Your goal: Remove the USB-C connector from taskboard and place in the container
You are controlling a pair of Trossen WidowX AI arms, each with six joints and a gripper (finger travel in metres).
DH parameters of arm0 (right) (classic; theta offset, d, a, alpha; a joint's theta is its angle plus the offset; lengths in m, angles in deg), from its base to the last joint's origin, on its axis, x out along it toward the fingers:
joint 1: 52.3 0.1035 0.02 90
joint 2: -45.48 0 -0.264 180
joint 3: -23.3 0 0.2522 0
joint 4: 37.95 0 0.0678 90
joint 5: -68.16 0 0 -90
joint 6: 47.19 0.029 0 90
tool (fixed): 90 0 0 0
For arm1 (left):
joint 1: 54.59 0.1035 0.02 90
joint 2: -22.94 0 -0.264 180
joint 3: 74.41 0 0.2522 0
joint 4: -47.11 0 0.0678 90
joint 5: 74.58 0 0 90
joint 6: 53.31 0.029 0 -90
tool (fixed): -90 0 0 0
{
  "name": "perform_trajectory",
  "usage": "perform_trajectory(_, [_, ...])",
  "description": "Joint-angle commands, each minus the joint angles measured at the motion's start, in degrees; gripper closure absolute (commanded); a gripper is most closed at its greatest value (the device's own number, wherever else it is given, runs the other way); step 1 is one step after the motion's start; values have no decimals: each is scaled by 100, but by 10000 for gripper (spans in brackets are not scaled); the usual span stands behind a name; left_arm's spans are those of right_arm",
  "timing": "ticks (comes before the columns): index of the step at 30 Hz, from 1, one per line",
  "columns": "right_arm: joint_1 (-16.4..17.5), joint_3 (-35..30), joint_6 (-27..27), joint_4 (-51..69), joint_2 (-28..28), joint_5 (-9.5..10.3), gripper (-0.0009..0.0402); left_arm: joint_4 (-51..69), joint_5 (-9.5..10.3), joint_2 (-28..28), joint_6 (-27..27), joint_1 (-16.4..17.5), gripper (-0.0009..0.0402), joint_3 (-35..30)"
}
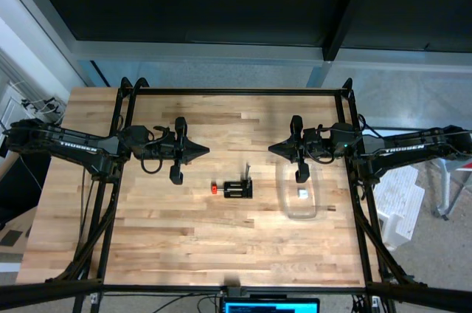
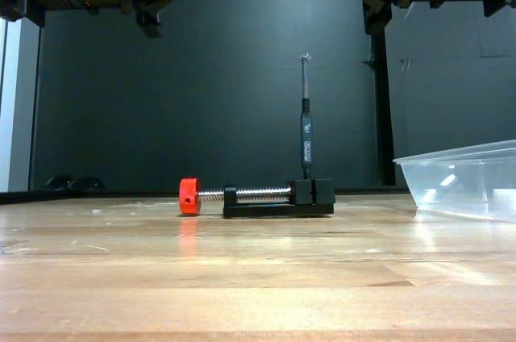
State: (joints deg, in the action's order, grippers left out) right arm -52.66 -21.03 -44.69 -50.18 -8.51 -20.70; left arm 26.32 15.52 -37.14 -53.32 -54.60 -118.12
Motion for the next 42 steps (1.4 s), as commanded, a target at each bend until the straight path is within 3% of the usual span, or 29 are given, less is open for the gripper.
perform_trajectory(1, [2,0,0,0,0,-4,393,0,-4,-2,2,2,393,0])
perform_trajectory(25, [2,-44,26,109,0,-2,393,0,-2,-2,2,0,393,0])
perform_trajectory(32, [39,-1097,-15,2629,-146,-2,393,0,-2,-2,2,0,393,0])
perform_trajectory(42, [243,-2385,-20,5248,-1169,-2,393,0,-2,-2,2,2,393,0])
